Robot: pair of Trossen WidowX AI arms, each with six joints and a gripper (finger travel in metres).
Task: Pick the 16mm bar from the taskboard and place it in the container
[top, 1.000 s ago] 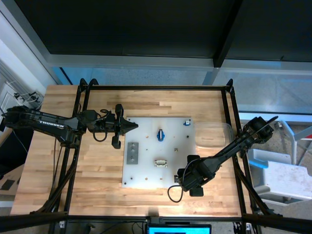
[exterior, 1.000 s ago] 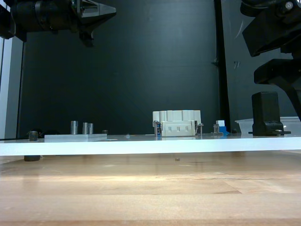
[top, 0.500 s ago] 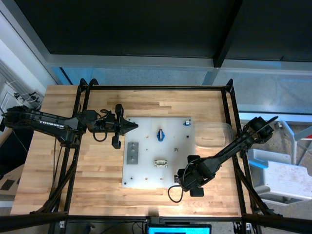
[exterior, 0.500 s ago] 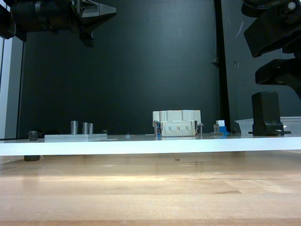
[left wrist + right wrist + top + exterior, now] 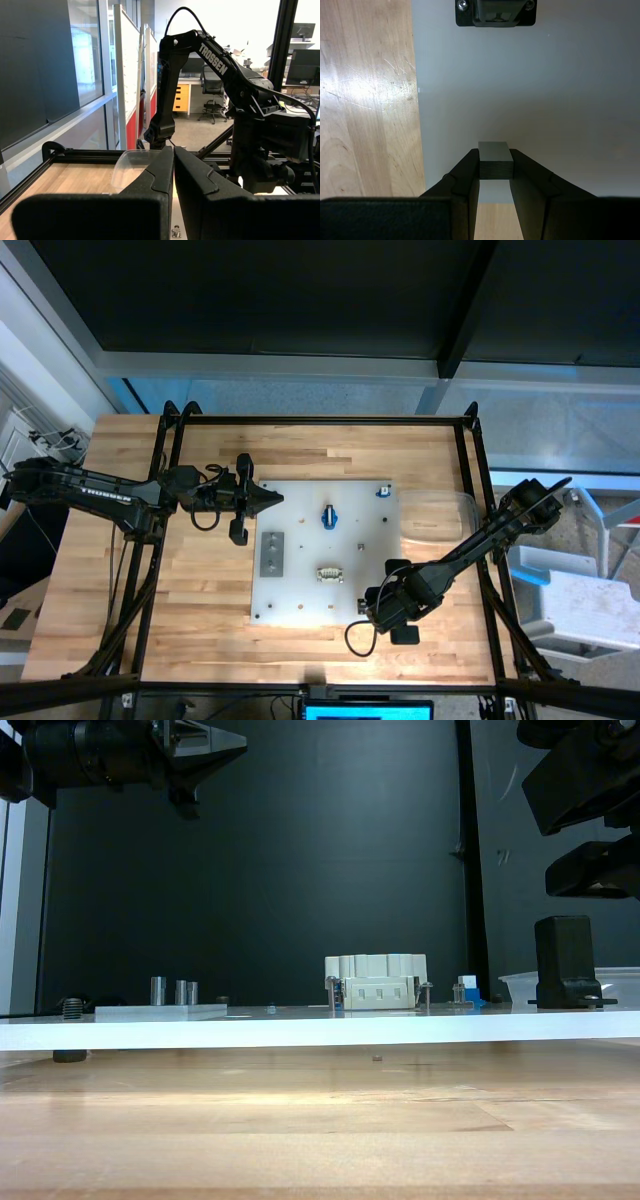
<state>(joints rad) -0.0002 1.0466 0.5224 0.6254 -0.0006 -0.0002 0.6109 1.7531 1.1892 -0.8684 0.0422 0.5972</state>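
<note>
The 16mm bar (image 5: 495, 159) is a short grey block clamped between my right gripper's (image 5: 494, 172) fingers, held above the white taskboard (image 5: 560, 90) near its edge. Seen from above, the right gripper (image 5: 375, 606) hovers over the taskboard's (image 5: 300, 595) near right corner. At table height it (image 5: 590, 820) hangs above a black holder (image 5: 567, 965). The clear container (image 5: 438, 519) sits just off the board's right side, also showing in the left wrist view (image 5: 131, 167). My left gripper (image 5: 272, 498) is shut and empty, raised over the board's far left corner.
The board carries a grey block (image 5: 272, 552) with short pegs (image 5: 172, 991), a blue knob (image 5: 329, 516), a white connector (image 5: 329, 575) and the black holder (image 5: 495, 12). A black frame (image 5: 320, 421) borders the wooden table (image 5: 200, 600).
The right gripper has risen a little above the black holder, still holding the bar. The left arm has not moved.
</note>
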